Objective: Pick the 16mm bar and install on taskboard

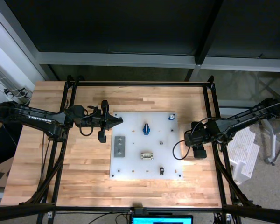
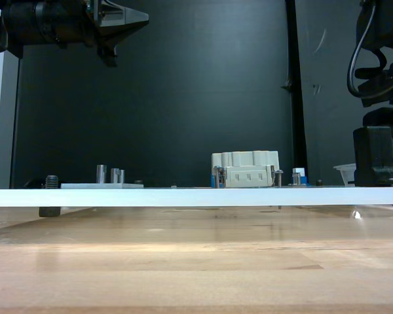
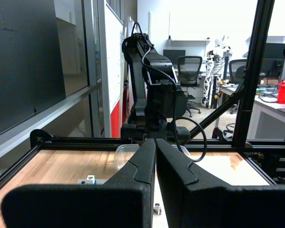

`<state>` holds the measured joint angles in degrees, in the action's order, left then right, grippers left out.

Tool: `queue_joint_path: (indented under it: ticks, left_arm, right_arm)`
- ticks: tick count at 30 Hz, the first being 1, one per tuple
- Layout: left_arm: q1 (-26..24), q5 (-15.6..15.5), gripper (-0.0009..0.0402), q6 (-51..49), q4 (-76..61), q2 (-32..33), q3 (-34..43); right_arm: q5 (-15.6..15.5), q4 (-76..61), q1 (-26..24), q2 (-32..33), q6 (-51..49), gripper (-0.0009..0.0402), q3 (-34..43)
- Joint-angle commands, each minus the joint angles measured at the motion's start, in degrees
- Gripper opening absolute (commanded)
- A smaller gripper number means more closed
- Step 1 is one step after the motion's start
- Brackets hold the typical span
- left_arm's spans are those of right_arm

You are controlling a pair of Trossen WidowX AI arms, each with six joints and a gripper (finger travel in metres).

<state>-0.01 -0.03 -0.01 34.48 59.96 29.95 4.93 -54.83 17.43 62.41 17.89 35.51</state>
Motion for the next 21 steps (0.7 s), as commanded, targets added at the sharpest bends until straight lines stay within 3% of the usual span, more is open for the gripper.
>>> queue_joint_path:
  ticks: [1,11,21]
  left_arm:
    - [0.0,0.0,0.0000,0.0,0.0,0.0,0.0]
    - [0.0,0.0,0.0000,0.0,0.0,0.0,0.0]
    - [0.0,0.0,0.0000,0.0,0.0,0.0,0.0]
  right_arm:
    - [-0.1,1.7,0.1,0.3,0.4,0.0232,-0.8]
    - [0.0,2.4,0.1,0.7,1.2,0.0226,-1.7]
    - [0.0,2.4,0.1,0.7,1.2,0.0159,-1.7]
